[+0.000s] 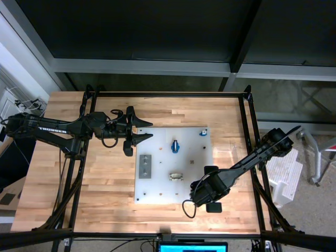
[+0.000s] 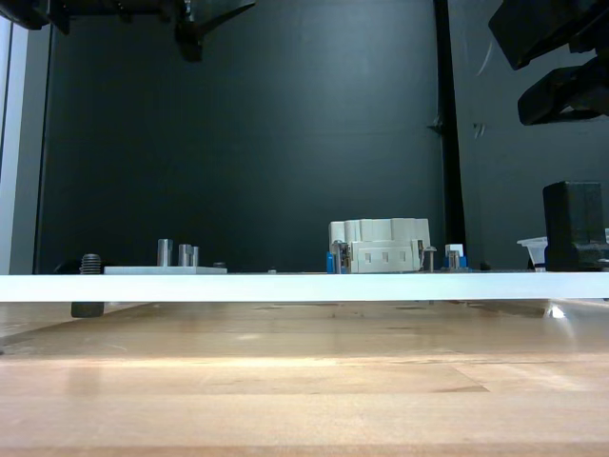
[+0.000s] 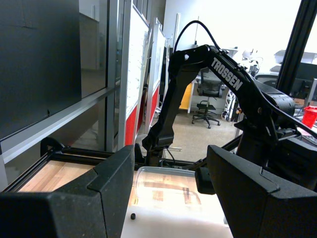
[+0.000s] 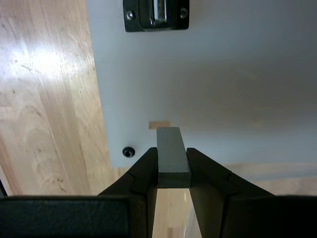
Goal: Pick the 16mm bar and install on taskboard
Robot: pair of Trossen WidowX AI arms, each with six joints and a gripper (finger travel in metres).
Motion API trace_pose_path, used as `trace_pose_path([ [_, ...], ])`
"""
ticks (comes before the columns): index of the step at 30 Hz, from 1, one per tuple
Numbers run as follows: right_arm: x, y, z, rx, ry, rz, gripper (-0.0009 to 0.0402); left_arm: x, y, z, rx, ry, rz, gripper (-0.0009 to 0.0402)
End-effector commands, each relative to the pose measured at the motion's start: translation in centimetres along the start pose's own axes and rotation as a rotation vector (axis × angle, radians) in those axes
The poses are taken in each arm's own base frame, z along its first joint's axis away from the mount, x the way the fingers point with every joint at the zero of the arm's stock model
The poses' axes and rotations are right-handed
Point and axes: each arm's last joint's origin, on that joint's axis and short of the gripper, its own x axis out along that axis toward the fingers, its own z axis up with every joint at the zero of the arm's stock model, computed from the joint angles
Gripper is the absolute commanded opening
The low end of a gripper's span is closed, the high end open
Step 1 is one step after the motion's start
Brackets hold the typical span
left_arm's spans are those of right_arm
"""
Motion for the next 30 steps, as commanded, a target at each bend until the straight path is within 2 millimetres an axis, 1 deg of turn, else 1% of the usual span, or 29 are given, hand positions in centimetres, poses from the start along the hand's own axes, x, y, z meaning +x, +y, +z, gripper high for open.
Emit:
trace_pose_path([
  [1,0.33,0.16,0.09,-0.011,0.001,-0.003,0.0007,0.0,0.0,0.01,0.0,0.0,0.0,0.02],
  [14,0.83,0.37,-0.11,-0.032,0.009,-0.009,0.0007,0.0,0.01,0.02,0.0,-0.001,0.0,0.02],
  [30,0.83,0.73,-0.11,-0.038,-0.008,0.003,0.0007,0.0,0.0,0.02,0.0,-0.001,0.0,0.02],
])
